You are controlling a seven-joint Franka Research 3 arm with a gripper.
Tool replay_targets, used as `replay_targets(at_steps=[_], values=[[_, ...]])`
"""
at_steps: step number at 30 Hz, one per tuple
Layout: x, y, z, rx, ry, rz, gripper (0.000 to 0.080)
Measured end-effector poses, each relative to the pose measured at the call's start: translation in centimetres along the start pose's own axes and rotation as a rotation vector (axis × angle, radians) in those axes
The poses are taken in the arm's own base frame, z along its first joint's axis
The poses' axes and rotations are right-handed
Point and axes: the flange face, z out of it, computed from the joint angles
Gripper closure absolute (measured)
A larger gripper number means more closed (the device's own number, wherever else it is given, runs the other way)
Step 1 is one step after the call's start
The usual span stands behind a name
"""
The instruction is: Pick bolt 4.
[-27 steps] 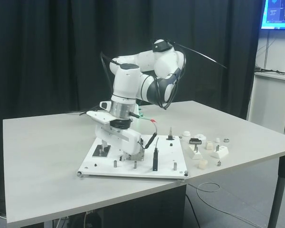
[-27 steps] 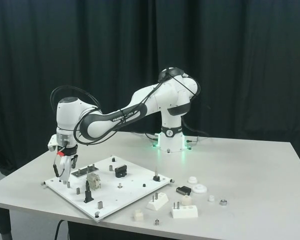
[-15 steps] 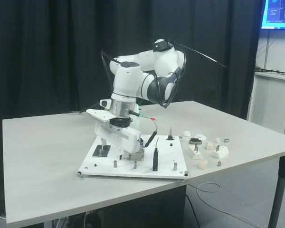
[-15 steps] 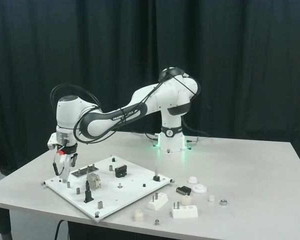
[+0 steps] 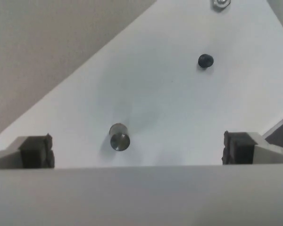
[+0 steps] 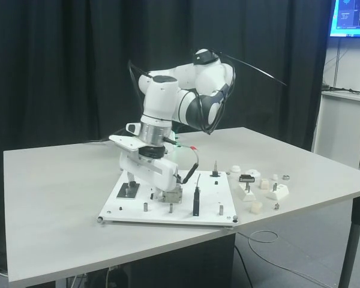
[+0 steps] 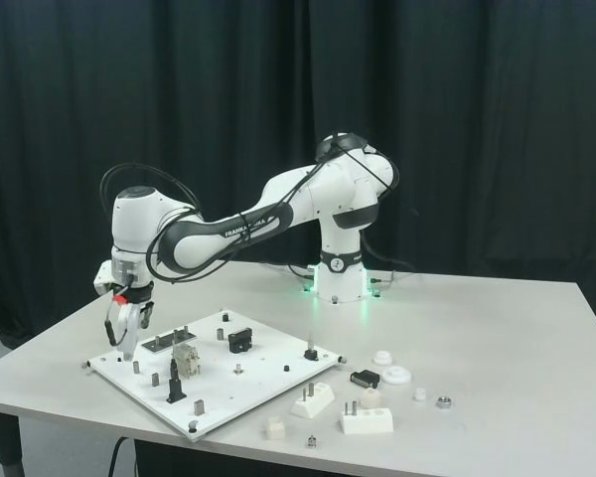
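wrist view: gripper (image 5: 137,149) spread wide, nothing between the fingers; black pads (image 5: 37,150) at both sides of the frame. bolt 4 (image 5: 119,139) stands upright on the white board (image 5: 179,108) between the pads, closer to one of them, touching neither. Black screw head (image 5: 205,60) well apart from the bolt; a nut (image 5: 221,4) at the board's corner. Grey table (image 5: 47,52) past the board edge.
first room view: gripper (image 6: 145,170) low over the board (image 6: 211,207), near its 9 o'clock side. Bolt 4 can't be made out here. Small white parts (image 6: 275,191) on the table at 3 o'clock of the board.
second room view: gripper (image 7: 125,336) above the board's (image 7: 258,383) 9 o'clock corner, fingers pointing down, clear of the surface. Arm base (image 7: 340,280) at 1 o'clock of the board, green light at its foot.
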Motion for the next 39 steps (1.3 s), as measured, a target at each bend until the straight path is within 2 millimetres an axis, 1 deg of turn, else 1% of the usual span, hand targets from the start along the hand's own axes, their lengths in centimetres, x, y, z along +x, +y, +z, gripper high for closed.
replay_targets(at_steps=[10, 28, 39], values=[[0.3, 0.0, -0.6, 0.0, 0.009, 0.002, 0.0003], [0.3, 0.1, -1.3, -0.009, 0.021, -0.004, 0.0003], [0.4, 0.2, -2.4, -0.016, 0.028, -0.005, 0.0003]])
